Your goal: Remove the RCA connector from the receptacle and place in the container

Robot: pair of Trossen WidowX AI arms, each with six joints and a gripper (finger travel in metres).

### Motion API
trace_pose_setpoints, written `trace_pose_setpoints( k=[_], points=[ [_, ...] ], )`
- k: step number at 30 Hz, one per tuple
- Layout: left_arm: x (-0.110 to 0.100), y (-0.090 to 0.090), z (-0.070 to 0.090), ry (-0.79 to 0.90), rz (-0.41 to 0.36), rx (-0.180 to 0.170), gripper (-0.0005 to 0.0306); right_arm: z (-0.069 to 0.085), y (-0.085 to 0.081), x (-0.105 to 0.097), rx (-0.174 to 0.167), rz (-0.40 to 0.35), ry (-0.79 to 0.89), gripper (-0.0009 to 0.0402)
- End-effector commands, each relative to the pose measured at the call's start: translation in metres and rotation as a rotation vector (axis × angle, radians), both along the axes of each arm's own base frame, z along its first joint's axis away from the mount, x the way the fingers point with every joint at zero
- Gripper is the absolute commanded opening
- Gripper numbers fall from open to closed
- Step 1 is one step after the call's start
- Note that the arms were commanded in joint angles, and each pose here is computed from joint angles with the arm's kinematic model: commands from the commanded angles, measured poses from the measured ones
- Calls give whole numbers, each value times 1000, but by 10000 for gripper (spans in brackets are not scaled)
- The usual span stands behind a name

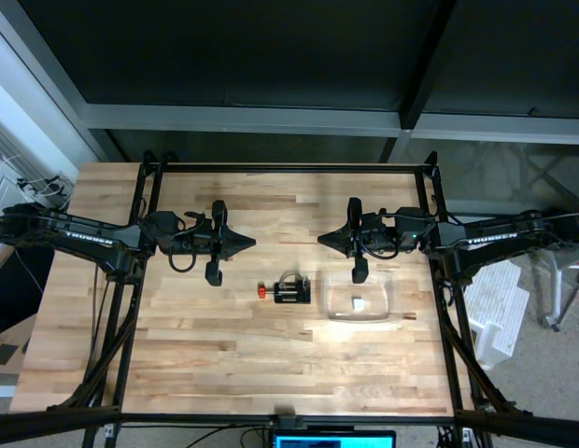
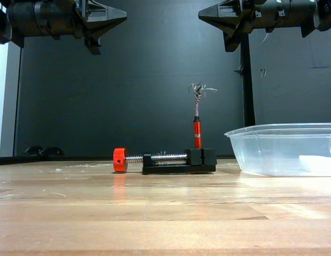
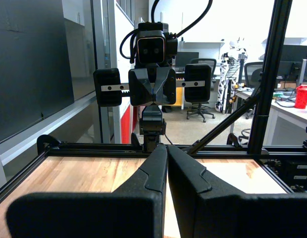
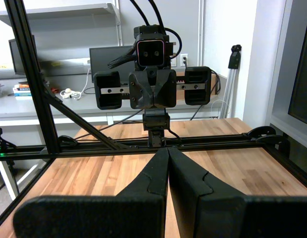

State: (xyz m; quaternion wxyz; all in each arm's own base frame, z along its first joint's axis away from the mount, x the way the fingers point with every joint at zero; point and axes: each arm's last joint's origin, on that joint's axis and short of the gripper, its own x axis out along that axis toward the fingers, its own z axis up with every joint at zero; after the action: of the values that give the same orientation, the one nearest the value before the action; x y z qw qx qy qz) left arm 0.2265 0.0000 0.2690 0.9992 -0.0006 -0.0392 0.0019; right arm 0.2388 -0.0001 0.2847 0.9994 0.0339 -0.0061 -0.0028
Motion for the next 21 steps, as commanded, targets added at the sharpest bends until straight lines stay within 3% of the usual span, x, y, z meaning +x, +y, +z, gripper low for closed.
trace_pose_setpoints(
  k=[1, 12, 19, 21],
  points=[
    [0, 0, 0, 0, 0, 1, 0, 0, 0, 0, 3, 0, 0, 0],
    [0, 0, 0, 0, 1, 0, 0, 0, 0, 0, 4, 0, 0, 0],
    [0, 0, 0, 0, 0, 0, 0, -8, 1, 0, 65, 11, 111, 0],
    [0, 0, 0, 0, 0, 1, 0, -9, 1, 2, 64, 9, 202, 0]
  ],
)
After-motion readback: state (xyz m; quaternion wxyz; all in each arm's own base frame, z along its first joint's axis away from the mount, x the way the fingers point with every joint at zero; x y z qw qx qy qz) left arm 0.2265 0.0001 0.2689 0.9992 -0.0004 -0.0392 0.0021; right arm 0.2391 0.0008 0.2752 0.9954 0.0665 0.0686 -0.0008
